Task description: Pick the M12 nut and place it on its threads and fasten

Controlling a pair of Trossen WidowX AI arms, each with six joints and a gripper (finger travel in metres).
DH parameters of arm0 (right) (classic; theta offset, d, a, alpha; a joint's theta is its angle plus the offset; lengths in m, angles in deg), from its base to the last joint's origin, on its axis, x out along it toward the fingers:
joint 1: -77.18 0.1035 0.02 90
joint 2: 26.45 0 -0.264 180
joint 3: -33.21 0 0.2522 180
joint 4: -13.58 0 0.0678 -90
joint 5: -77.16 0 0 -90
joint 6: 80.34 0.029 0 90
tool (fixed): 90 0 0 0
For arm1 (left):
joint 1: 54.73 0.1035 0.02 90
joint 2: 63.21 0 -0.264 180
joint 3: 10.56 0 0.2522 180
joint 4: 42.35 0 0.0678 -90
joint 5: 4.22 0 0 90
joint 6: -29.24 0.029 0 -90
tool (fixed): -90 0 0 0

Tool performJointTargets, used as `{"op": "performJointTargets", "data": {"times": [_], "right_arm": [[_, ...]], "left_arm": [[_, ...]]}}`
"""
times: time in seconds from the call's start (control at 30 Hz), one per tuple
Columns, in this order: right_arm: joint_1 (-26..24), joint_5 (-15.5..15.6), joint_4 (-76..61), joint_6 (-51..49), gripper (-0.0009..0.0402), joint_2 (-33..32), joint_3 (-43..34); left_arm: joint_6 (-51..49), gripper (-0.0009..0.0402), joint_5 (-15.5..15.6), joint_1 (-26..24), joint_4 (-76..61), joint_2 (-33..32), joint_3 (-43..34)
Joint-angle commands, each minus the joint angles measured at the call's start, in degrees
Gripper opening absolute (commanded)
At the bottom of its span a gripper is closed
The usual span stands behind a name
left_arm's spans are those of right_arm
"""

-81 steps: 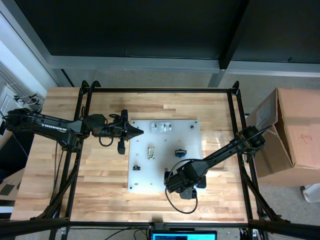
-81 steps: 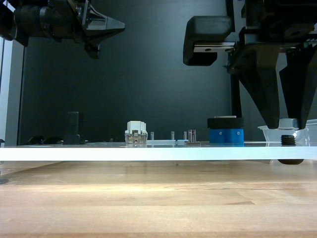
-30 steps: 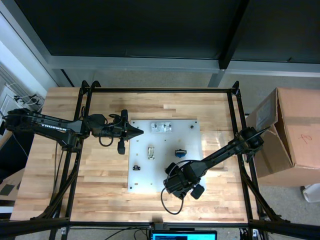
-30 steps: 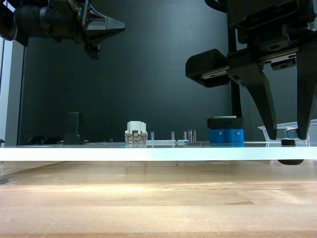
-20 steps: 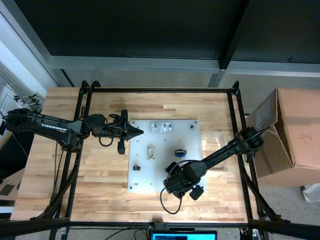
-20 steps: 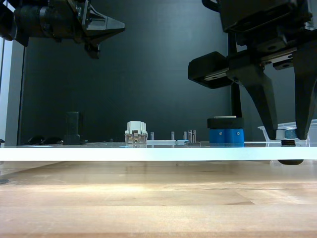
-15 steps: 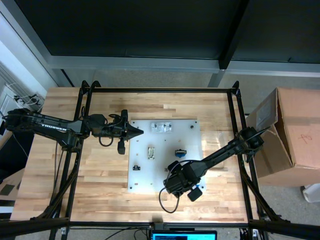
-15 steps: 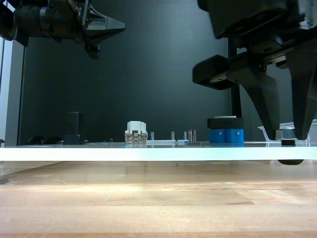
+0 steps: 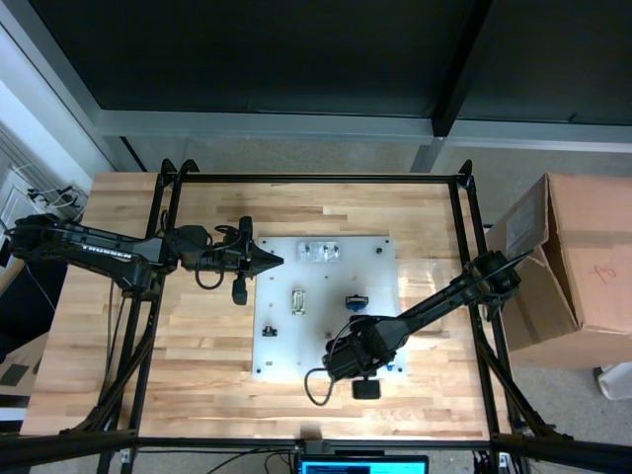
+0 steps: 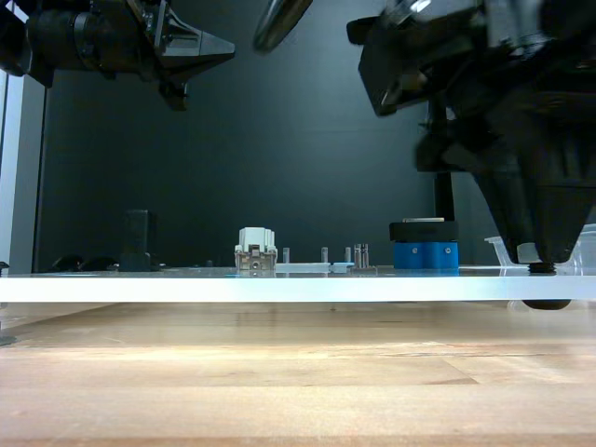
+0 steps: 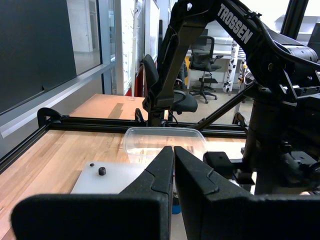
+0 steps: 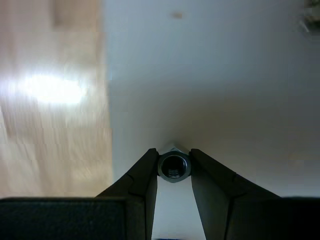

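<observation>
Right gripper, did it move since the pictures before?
Yes. Low view: the right gripper, shut on the silver nut, sank toward the black stud and twisted. Left gripper hovers above board's left edge.

Two black arms stand over one counter [image 9: 197, 346]: a left arm [image 9: 89, 252] and a right arm [image 9: 444, 296]. That makes two end effectors, the left end effector [image 9: 272, 261] and the right end effector [image 12: 173, 155]. I count one white board [image 9: 316, 331], one silver nut [image 12: 174, 166], one clear tray [image 11: 165, 140], one blue block [image 10: 424, 254], one white connector [image 10: 256, 250] and one cardboard box [image 9: 573, 276] off the counter's right edge.
</observation>
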Motion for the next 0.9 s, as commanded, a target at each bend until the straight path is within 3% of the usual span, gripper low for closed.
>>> {"op": "performJointTargets", "data": {"times": [0.03,0.17,0.27,0.7,0.9], "right_arm": [[0.02,0.07,0.15,14.99,0.0004,0.02,-0.02],[0.07,-0.07,0.24,34.38,0.0004,0.13,-0.02],[0.04,-0.04,0.79,40.44,0.0004,0.11,-0.02],[0.26,-0.2,0.85,41.22,0.0006,0.11,-0.02],[0.33,-0.09,0.72,41.03,0.0044,0.11,-0.02]], "left_arm": [[0.02,0.0,0.0,0.0,0.02,0.0,0.0],[0.02,0.0,0.0,0.0,0.02,0.0,0.0],[0.02,0.0,0.0,0.0,0.02,0.0,0.0],[0.02,0.0,0.0,0.0,0.02,0.0,-0.02],[0.02,0.0,0.0,0.0,0.02,0.0,-0.02]]}}
